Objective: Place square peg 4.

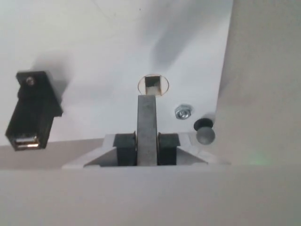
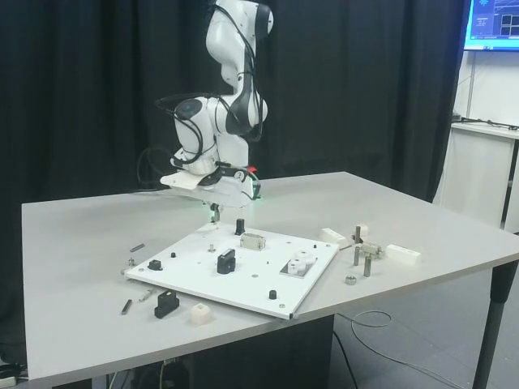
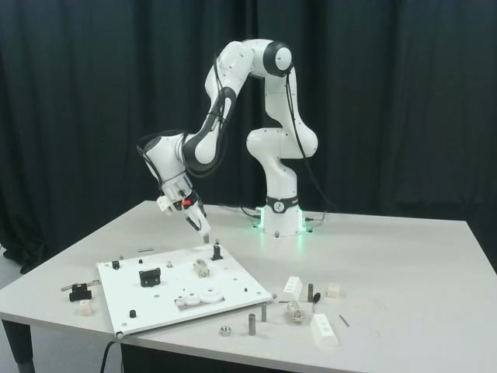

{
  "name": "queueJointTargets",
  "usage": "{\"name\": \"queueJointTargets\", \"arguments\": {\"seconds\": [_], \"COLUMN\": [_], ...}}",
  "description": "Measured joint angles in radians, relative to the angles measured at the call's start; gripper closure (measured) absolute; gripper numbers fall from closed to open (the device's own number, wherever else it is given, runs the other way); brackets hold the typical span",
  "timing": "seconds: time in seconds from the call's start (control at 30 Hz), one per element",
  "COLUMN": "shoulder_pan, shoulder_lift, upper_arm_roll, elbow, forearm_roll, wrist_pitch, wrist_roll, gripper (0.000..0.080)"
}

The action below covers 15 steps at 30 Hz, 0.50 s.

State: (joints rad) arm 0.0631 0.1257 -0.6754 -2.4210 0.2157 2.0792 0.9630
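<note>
Holding square peg 4 point(image 1: 146, 127) clamped between the gripper point(image 1: 146, 148) pads, tip just above the square hole point(image 1: 153, 84) in the white board point(image 2: 243, 271). I read the peg as a stiff, smooth grey metal bar: light, won't flex, could slip or twist if it catches the hole edge. Grip sits on two flat faces at the upper end, which I judge right. Black connector block point(image 1: 33, 115) and hex nut point(image 1: 183, 112) stand apart from it.
</note>
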Motion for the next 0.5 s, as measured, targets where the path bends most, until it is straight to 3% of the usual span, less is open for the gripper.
{"name": "queueJointTargets", "arguments": {"seconds": [0.5], "shoulder_pan": [0.001], "shoulder_lift": [-0.035], "upper_arm_roll": [0.000], "elbow": [0.002], "forearm_roll": [-0.039], "wrist_pitch": [0.000], "wrist_roll": [0.032], "gripper": [0.0708]}}
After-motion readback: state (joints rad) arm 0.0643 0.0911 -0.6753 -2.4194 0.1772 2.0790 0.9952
